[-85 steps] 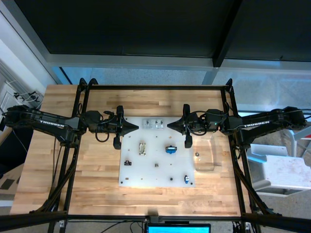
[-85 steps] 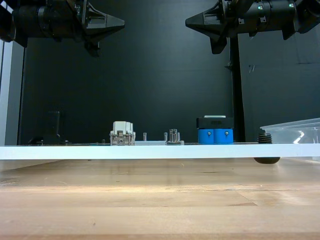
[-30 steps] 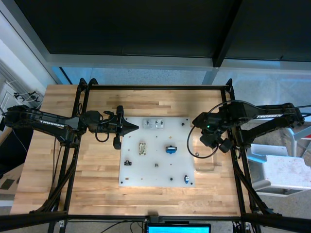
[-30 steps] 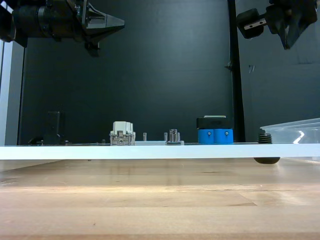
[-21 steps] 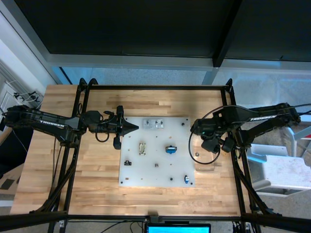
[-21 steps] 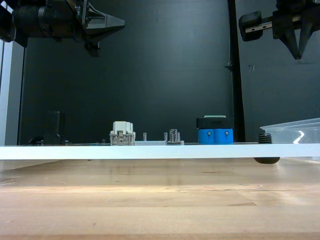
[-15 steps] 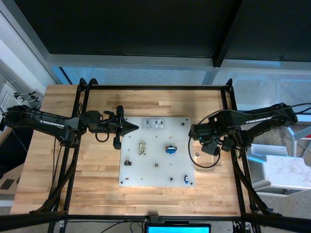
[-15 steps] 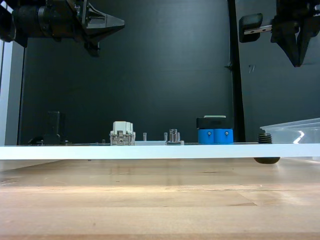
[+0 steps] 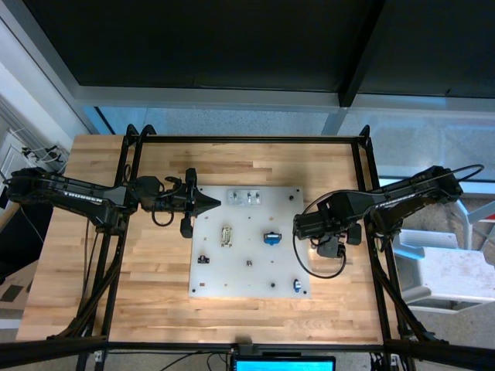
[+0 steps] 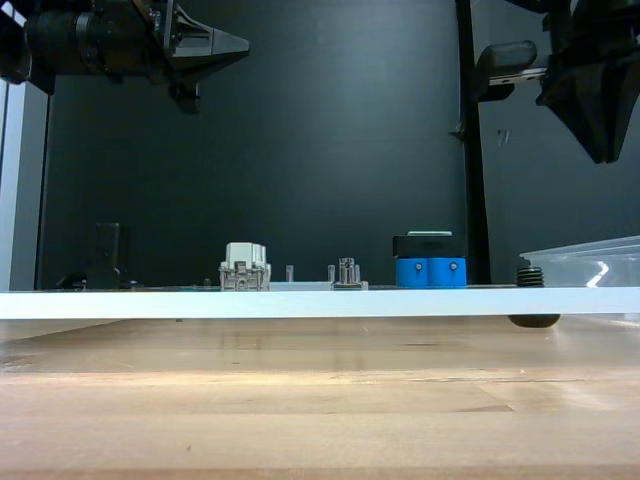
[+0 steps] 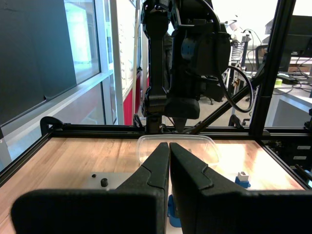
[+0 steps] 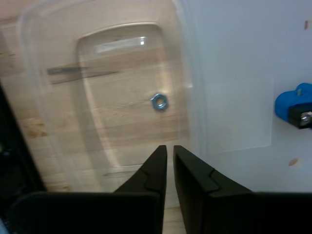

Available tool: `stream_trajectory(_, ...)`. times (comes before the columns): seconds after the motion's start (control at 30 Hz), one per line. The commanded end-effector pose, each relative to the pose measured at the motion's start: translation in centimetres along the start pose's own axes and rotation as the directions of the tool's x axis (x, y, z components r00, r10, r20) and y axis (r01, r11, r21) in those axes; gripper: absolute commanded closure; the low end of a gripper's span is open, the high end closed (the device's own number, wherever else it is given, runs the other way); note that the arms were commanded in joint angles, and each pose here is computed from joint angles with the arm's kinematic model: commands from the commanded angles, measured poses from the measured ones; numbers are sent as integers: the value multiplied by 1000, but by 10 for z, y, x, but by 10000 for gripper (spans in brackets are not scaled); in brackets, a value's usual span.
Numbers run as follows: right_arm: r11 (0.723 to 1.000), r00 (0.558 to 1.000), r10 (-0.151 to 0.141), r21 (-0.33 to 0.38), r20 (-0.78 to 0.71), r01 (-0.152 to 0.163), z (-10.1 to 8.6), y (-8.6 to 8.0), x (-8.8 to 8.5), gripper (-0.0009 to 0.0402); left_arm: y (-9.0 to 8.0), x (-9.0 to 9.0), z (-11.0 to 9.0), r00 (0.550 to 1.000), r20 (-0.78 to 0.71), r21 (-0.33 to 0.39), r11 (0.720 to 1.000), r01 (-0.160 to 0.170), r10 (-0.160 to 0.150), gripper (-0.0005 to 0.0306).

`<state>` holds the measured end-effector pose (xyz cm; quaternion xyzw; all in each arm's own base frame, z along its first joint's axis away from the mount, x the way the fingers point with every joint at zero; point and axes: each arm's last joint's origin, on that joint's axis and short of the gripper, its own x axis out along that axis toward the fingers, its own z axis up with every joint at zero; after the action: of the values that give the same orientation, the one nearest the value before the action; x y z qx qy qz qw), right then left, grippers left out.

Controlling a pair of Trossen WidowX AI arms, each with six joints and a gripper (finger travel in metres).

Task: Pick the M12 fastener and fasten on the M12 threads

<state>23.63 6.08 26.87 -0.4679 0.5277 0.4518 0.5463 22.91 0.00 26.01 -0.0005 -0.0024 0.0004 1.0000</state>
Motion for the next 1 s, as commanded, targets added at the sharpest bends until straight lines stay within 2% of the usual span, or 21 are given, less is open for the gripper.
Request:
stream_trajectory(0.03,1000,1000,-1,-22,0,1,2,-3,6,339,0,0,0,1000,0,0,1000,0,0,300)
stream_trajectory(0.17,997,1000,-3,-81,2,3,3,-3,13,301,0,0,0,1000,0,0,1000,0,0,300)
stream_trajectory(0.3,996,1000,-9,-93,4,9,5,-1,24,271,0,0,0,1000,0,0,1000,0,0,300)
stream_trajectory(0.4,991,1000,-1,-131,2,2,6,1,32,258,0,0,0,1000,0,0,1000,0,0,300)
stream_trajectory(0.6,988,1000,1,-155,1,-1,6,5,49,251,0,0,0,1000,0,0,1000,0,0,300)
stream_trajectory(0.77,985,1000,-24,-168,13,26,6,6,62,251,0,0,0,1000,0,0,1000,0,0,300)
stream_trajectory(1.0,982,1000,-23,-186,13,25,5,9,72,251,0,0,0,1000,0,0,1000,0,0,300)
